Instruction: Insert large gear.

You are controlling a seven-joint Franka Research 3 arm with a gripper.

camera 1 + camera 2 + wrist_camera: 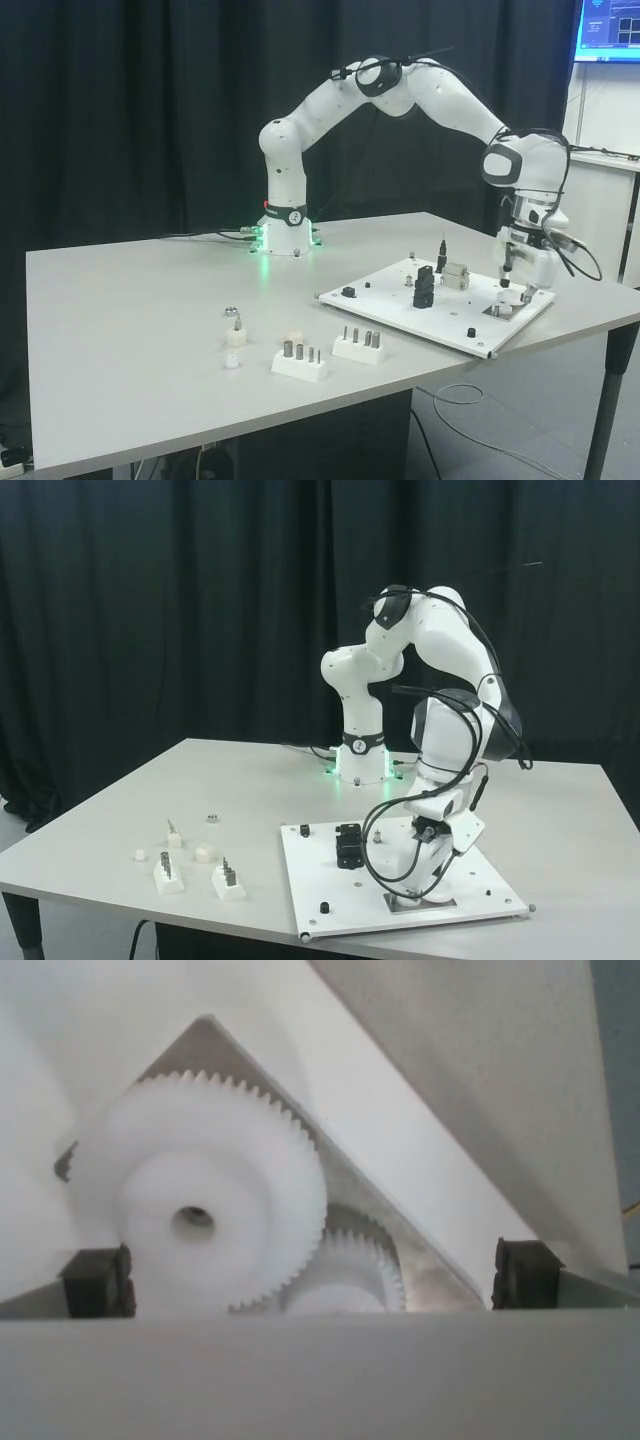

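Black curtains close off the room behind the grey table [150,320], and I have the white board [320,885] near its front edge. From the wrist view I see the large gear [200,1205] lying flat on a grey metal plate [440,1275], its teeth against those of a small gear [350,1270] beside it. Judging by that, it looks seated or very nearly so. The gripper [310,1280] stands spread wide, 2 black pads well apart on either side, gripping nothing. To finish well I would check that the gear sits level and fully down on its shaft, with its teeth meshed rather than riding on top. The arm [400,90] reaches out from its base, elbow high, wrist pointing straight down over the board's far corner.
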